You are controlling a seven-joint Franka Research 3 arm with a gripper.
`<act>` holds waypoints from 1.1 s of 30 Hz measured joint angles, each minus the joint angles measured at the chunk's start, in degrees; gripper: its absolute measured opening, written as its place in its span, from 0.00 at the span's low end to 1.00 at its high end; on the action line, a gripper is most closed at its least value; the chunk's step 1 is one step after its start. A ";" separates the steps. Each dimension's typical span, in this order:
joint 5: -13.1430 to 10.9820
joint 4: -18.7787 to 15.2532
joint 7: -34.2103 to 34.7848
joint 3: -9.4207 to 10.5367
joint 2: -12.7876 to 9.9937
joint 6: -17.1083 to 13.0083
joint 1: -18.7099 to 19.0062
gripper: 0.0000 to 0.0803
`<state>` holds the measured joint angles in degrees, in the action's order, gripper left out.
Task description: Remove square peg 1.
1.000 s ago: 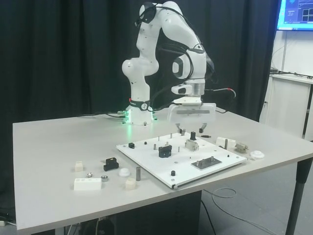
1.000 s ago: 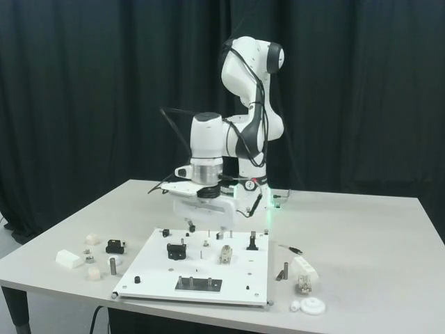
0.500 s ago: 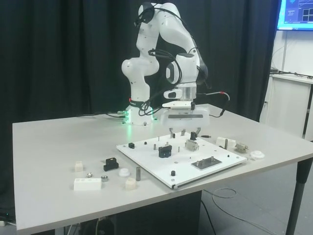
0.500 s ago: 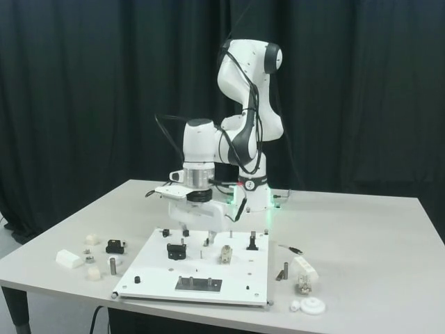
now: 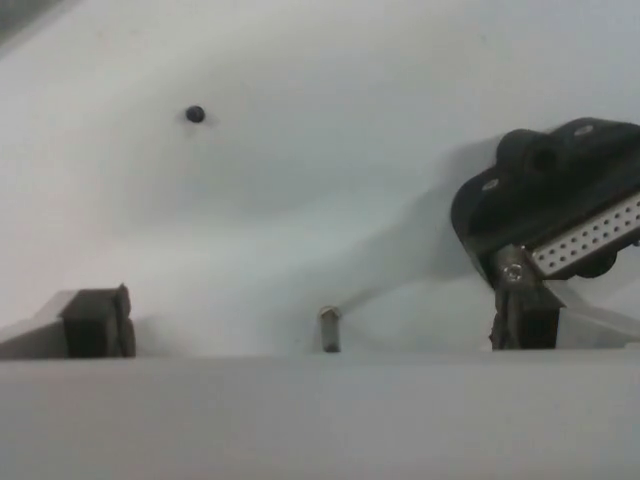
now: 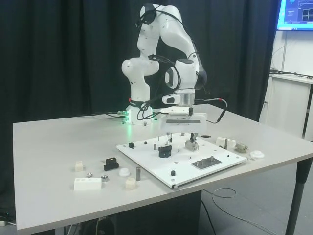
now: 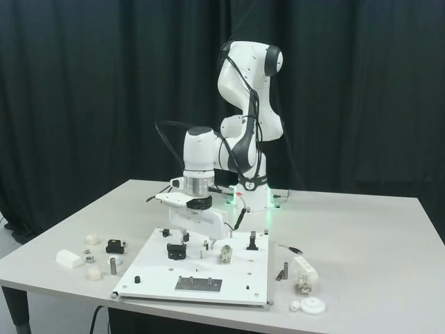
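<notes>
The white arm point(image 6: 161, 44) bends down at the centre of both room views and holds its hand point(image 6: 180, 131) low over the white board point(image 6: 215, 169) on the grey surface point(image 6: 49, 147). In the wrist view its two fingers point(image 5: 95, 322) stand wide apart at lower left and lower right, with a thin upright pin point(image 5: 329, 328) between them and a black connector block point(image 5: 545, 195) at right. Which board piece is the square peg cannot be told. Loose white and black parts point(image 6: 88, 183) lie at lower left of the first room view.
</notes>
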<state>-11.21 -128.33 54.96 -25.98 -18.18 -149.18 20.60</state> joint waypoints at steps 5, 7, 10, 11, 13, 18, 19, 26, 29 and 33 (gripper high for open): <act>0.00 -0.01 -0.21 0.00 -0.82 0.09 -0.54 1.00; 0.00 -0.04 -0.37 -0.01 -1.10 0.20 -0.79 1.00; 0.00 -0.04 -0.81 0.00 -1.26 0.32 -1.05 1.00; 0.00 -0.04 -0.96 0.00 -1.24 0.43 -1.09 1.00; 0.01 0.00 -1.18 -0.01 -1.20 0.72 -1.15 1.00; 0.01 0.09 -1.61 -0.01 -0.92 2.05 -1.30 1.00; 0.01 0.11 -1.65 -0.01 -0.81 2.42 -1.31 1.00; 0.04 0.25 -1.78 0.00 -0.16 4.00 -1.31 1.00; 0.04 0.25 -2.03 0.02 -0.10 4.25 -1.30 1.00; 0.04 0.22 -2.25 0.10 -0.16 4.29 -1.30 1.00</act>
<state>-11.17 -128.10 52.70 -25.87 -18.34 -144.89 19.29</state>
